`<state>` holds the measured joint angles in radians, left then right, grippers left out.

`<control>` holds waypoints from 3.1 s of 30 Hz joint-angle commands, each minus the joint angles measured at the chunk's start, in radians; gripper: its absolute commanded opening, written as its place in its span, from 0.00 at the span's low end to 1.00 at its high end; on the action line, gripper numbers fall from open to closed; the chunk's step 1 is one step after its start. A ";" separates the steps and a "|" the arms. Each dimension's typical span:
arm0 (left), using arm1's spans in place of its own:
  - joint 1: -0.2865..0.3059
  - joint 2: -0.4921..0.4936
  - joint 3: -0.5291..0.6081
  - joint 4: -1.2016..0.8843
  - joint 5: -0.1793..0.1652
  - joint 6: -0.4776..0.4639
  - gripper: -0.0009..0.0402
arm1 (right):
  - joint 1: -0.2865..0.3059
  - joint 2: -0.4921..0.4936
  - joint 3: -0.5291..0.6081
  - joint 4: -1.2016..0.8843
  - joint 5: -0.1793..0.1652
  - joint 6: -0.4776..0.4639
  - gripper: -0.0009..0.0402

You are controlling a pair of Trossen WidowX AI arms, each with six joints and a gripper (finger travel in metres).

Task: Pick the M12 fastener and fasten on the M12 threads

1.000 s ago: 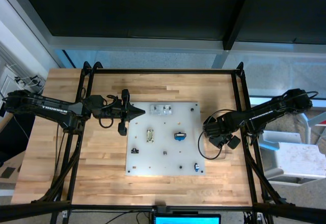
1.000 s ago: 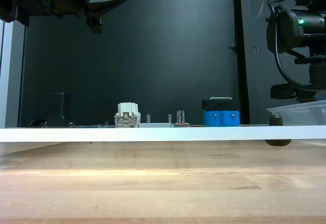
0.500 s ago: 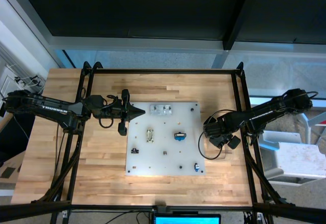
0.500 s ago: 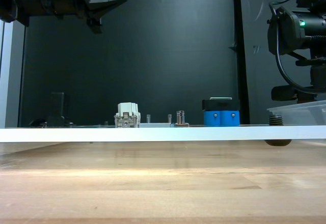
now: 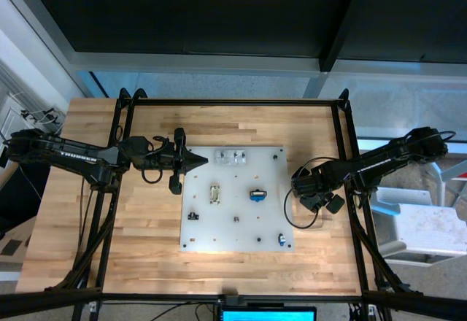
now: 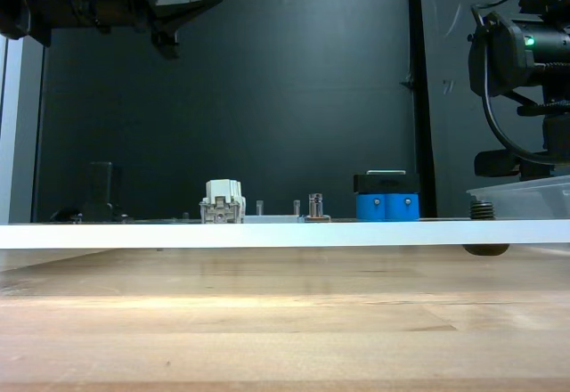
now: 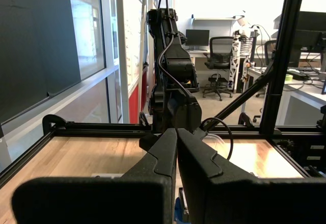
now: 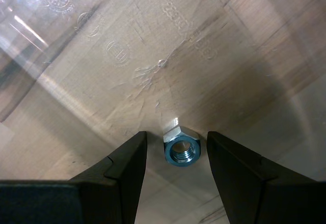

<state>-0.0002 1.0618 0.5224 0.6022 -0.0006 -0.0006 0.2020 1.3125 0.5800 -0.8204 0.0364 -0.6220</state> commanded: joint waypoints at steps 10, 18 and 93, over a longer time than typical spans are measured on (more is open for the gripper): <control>0.000 0.000 0.000 0.000 0.000 0.000 0.02 | 0.000 0.000 0.000 0.004 -0.002 0.002 0.14; 0.000 0.000 0.000 0.000 0.000 0.000 0.02 | 0.000 -0.010 0.021 -0.009 -0.002 0.005 0.03; 0.000 0.000 0.000 0.000 0.000 0.000 0.02 | 0.295 0.823 1.193 -0.316 -0.011 -0.408 0.02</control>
<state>-0.0002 1.0618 0.5228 0.6022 -0.0006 -0.0010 0.4976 2.1357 1.7790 -1.1378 0.0254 -1.0306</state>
